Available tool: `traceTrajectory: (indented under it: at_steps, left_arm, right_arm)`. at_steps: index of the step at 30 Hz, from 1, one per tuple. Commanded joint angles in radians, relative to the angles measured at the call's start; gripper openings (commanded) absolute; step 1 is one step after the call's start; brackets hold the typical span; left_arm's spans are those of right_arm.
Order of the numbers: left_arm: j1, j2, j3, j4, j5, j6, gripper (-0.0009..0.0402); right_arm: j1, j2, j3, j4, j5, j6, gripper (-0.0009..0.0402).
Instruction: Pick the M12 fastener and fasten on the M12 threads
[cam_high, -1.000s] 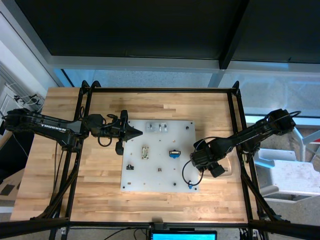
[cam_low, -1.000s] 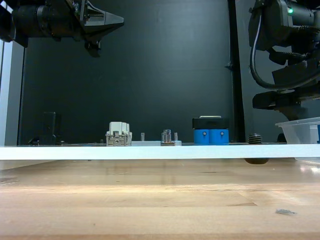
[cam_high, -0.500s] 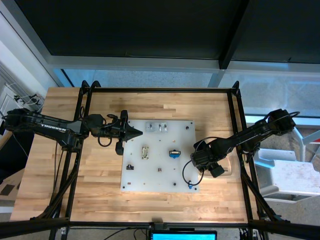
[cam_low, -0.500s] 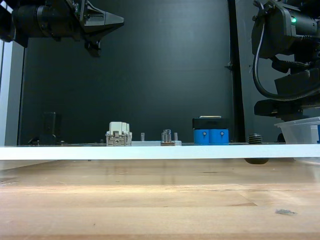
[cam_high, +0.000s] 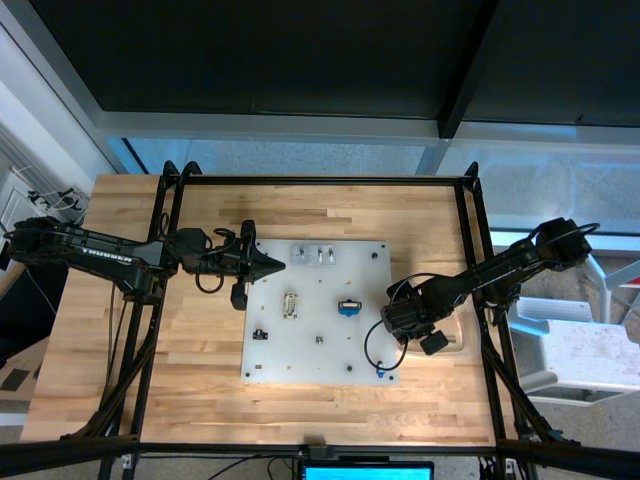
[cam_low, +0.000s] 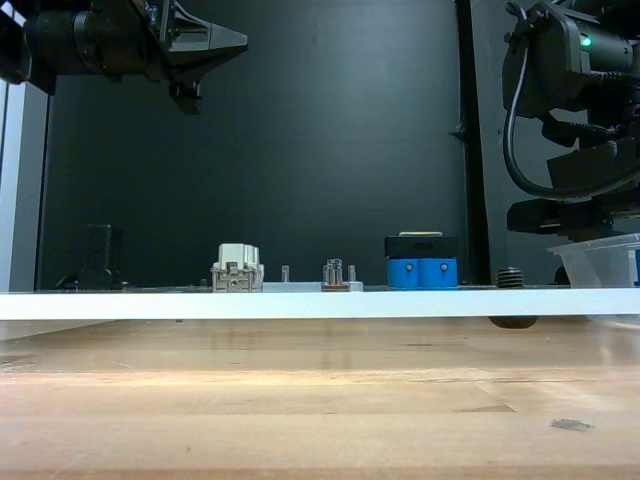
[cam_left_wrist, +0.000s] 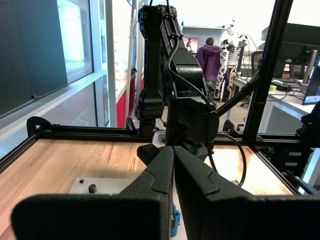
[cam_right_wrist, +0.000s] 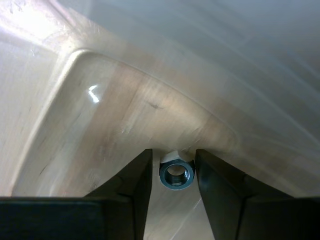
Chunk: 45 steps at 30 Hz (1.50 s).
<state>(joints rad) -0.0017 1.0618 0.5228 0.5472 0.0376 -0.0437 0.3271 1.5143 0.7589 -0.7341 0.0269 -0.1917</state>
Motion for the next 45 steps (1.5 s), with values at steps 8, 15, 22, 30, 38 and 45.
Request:
traceTrajectory:
  at_steps: [8, 15, 22, 30, 38, 45]
  left_arm:
    - [0.000, 0.000, 0.000, 0.000, 0.000, 0.000, 0.0000]
    - [0.000, 0.000, 0.000, 0.000, 0.000, 0.000, 0.0000]
    - [0.000, 0.000, 0.000, 0.000, 0.000, 0.000, 0.0000]
    - [0.000, 0.000, 0.000, 0.000, 0.000, 0.000, 0.0000]
    - [0.000, 0.000, 0.000, 0.000, 0.000, 0.000, 0.0000]
    - [0.000, 0.000, 0.000, 0.000, 0.000, 0.000, 0.0000]
  right_arm:
    - [0.001, 0.000, 0.000, 0.003, -0.001, 0.001, 0.0062]
    - [0.000, 0.000, 0.004, -0.001, -0.001, 0.001, 0.0041]
    - [0.000, -0.017, 0.032, -0.044, -0.002, 0.001, 0.0031]
    - [0.001, -0.023, 0.160, -0.185, -0.002, -0.003, 0.0029]
    - [0.005, 0.006, 0.352, -0.356, -0.002, -0.193, 0.0029]
    - [0.030, 0.095, 0.522, -0.445, -0.001, -0.353, 0.0029]
